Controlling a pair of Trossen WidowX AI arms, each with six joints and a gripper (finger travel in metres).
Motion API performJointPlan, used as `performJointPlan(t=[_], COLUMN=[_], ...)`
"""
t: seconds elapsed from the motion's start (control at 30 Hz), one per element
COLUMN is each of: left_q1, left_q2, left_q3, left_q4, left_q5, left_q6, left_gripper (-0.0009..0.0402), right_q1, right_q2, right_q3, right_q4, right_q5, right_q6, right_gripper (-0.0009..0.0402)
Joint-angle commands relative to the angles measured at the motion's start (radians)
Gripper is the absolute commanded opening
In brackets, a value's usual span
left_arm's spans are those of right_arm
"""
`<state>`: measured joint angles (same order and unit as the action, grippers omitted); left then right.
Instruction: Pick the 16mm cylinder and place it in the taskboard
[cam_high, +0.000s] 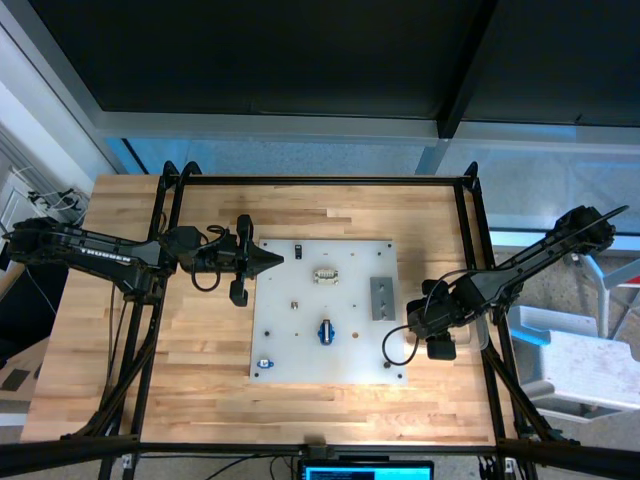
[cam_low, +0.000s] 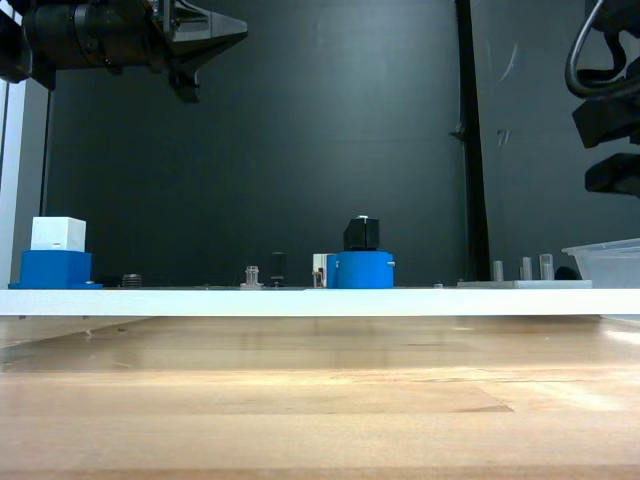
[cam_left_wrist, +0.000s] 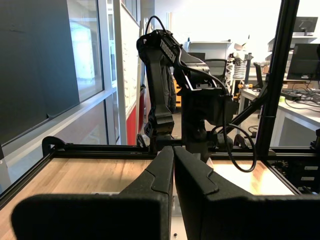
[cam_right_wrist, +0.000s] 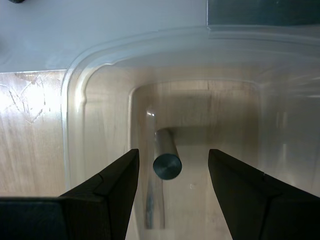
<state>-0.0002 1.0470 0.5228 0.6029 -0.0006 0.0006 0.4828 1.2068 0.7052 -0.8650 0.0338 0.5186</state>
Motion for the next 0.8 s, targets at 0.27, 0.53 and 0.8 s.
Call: performJointPlan(t=[0.27, 0.53, 0.8], left_q1=[0.000, 0.000, 0.000], left_q2=[0.000, 0.000, 0.000], left_q3=[0.000, 0.000, 0.000], left_q4=[0.000, 0.000, 0.000], left_q5=[0.000, 0.000, 0.000], left_q6=[0.000, 0.000, 0.000], left_gripper=[0.0000, 0.0000, 0.0000], right_q1=[0.002, 0.002, 0.002], right_q2=[0.026, 0.026, 0.026], right_q3=[-0.029, -0.037, -0.039], right_q4=[0.050, 0.048, 0.049], right_q5=[0.000, 0.000, 0.000], right_q6=[-0.003, -0.003, -0.003], right_gripper=[0.0192, 0.0192, 0.0191])
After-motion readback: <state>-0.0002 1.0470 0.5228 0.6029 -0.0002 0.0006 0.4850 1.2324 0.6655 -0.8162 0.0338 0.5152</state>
